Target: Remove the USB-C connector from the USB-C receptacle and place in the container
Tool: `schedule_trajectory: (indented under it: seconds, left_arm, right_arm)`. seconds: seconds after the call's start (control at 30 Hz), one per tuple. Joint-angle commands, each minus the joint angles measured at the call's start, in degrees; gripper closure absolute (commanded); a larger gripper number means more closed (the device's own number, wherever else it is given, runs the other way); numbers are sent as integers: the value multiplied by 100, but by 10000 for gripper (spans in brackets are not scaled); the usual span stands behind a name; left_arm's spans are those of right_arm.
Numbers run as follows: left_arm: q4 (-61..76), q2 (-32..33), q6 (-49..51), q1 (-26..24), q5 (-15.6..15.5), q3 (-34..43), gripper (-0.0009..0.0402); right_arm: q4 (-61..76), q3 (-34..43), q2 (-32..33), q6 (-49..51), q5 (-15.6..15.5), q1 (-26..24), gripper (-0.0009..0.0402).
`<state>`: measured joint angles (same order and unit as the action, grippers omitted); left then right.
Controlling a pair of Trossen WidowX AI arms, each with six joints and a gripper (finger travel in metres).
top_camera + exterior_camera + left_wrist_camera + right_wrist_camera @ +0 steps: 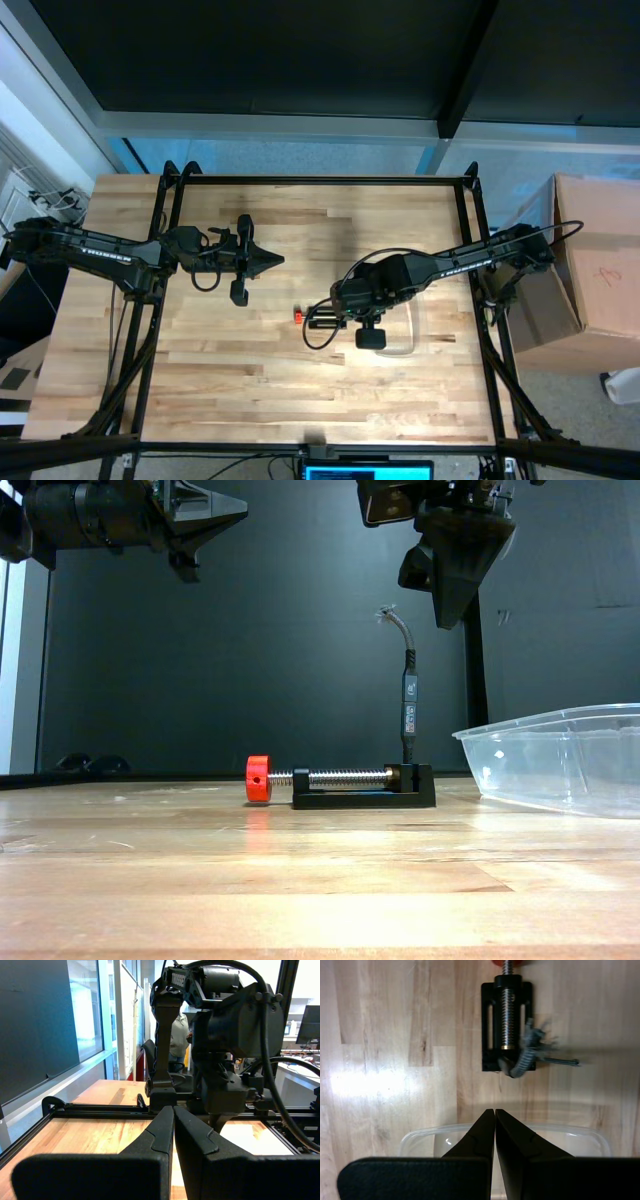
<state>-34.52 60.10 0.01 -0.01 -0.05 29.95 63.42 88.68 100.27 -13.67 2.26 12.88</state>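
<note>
Right gripper [494,1111], fingers pressed together and empty, points straight down, raised above the USB-C connector [410,705] without touching it; its wrist view shows the tips over the rim of the clear container [520,1127], just beside the black vise [507,1025]. Left gripper [173,1108], likewise clenched on nothing, is raised at the table's left, level and aimed toward the right arm, well apart from the vise. The connector stands upright, seated at the vise end opposite the red knob [258,778], its short frayed cable [397,625] curving upward. The container rests on the wooden table [300,880] beside the vise.
</note>
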Motion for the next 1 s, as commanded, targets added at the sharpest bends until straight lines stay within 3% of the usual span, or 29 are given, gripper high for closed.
schedule_trajectory:
  seconds: [0.03, 0.5, 1.0]
  left_arm:
    - [0, 2, 0, 2, 2, 0, 393]
    - [0, 2, 0, 2, 2, 0, 393]
    - [0, 2, 0, 0, 2, 0, 393]
  right_arm:
    - [-4, -4, -46, 2, 122, -57, 379]
    - [-131, -4, 48, 66, 120, -192, 225]
    - [-531, -66, 527, 319, 118, -203, 227]
